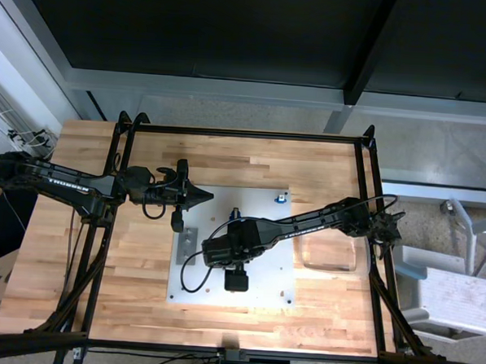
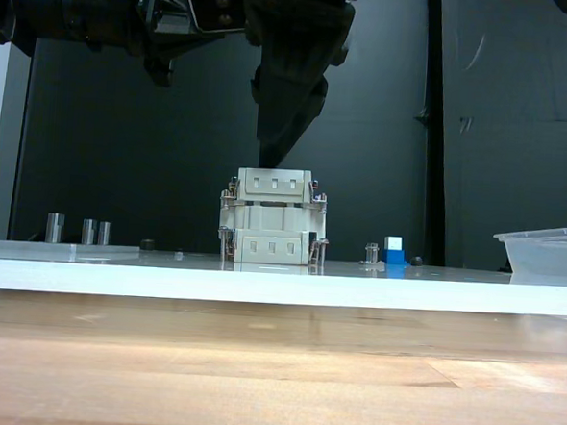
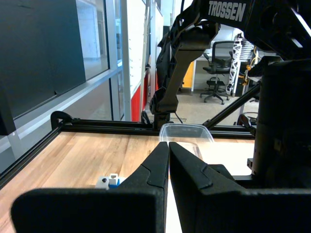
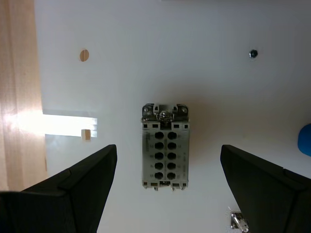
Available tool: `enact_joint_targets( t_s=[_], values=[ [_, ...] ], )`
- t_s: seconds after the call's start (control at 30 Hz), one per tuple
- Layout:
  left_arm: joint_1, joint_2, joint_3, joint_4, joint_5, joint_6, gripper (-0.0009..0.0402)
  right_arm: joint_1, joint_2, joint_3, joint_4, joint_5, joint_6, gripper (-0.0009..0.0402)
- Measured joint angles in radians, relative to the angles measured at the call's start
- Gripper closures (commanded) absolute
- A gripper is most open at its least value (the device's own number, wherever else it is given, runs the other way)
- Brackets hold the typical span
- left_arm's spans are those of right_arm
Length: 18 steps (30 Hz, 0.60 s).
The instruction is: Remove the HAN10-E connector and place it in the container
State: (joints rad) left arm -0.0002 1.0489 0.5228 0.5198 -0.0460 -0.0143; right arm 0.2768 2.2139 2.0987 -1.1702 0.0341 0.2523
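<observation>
HAN10-E connector [image 4: 164, 145] sits sockets-up, long axis crosswise under the released right claw [image 4: 168, 148]; clenched left claw [image 3: 168, 145] seemingly well apart.

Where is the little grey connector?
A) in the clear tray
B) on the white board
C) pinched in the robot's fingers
B: the HAN10-E connector stands on the white board under the open right gripper, untouched; the shut left gripper hovers by the board's far-left edge.

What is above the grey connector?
The right gripper, fingers open, hangs above the HAN10-E connector, hiding it from high up. The left gripper, fingers shut, sits farther left.
</observation>
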Motion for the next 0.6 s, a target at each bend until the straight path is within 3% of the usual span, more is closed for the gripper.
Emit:
enact_joint_targets(
  t_s=[0.6],
  values=[
    [0.0, 0.0, 0.0, 0.001, 0.0, 0.0, 0.0393, 0.003, 0.034, -0.024, 0.017, 0.0, -0.003, 0.0089]
  ],
)
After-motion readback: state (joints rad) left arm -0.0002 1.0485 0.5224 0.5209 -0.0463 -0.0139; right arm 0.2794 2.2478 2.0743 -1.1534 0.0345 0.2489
